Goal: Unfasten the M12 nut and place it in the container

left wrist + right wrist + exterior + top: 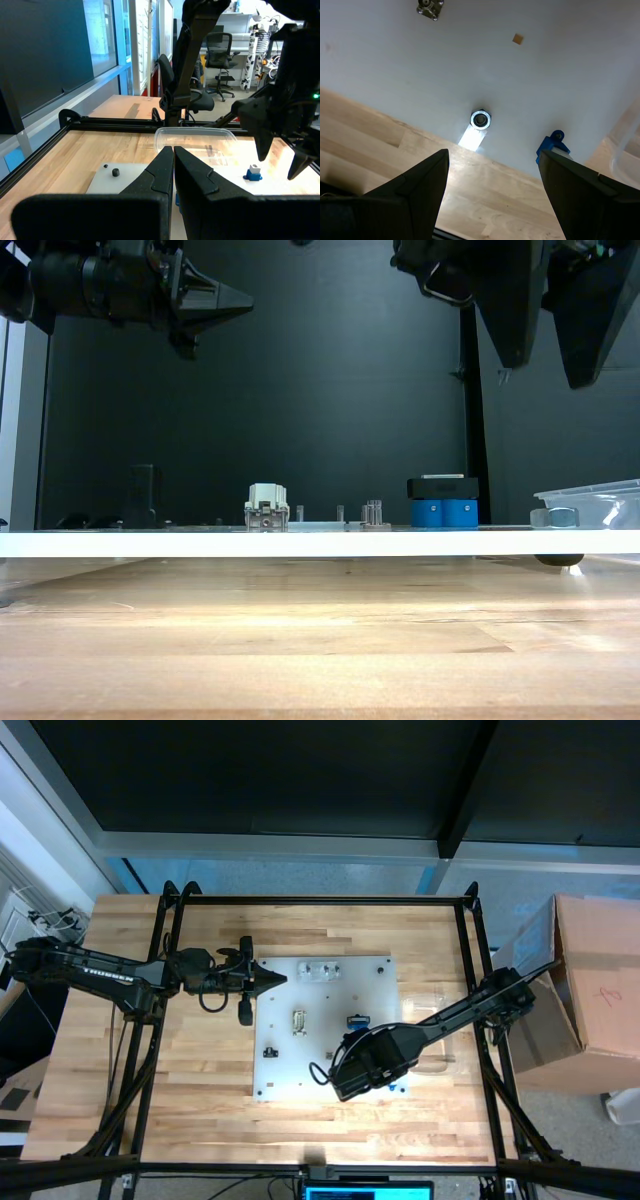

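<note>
The small silver M12 nut (480, 119) sits on its stud near the white board's (470, 60) near edge, the stud's dark core showing in its hole. In the low view the nut (562, 517) stands low on the board in front of the clear container (603, 500). My right gripper (492, 187) hangs open well above the nut, one finger to each side, and holds nothing. In the high view the right gripper (347, 1080) hides the nut. My left gripper (272, 980) is shut and empty, hovering at the board's far left edge.
The clear container (440, 992) lies just right of the board. A blue block (442, 504), a grey connector (267, 510) and a small post (373, 513) stand on the board. A cardboard box (590, 990) sits beyond the table's right edge.
</note>
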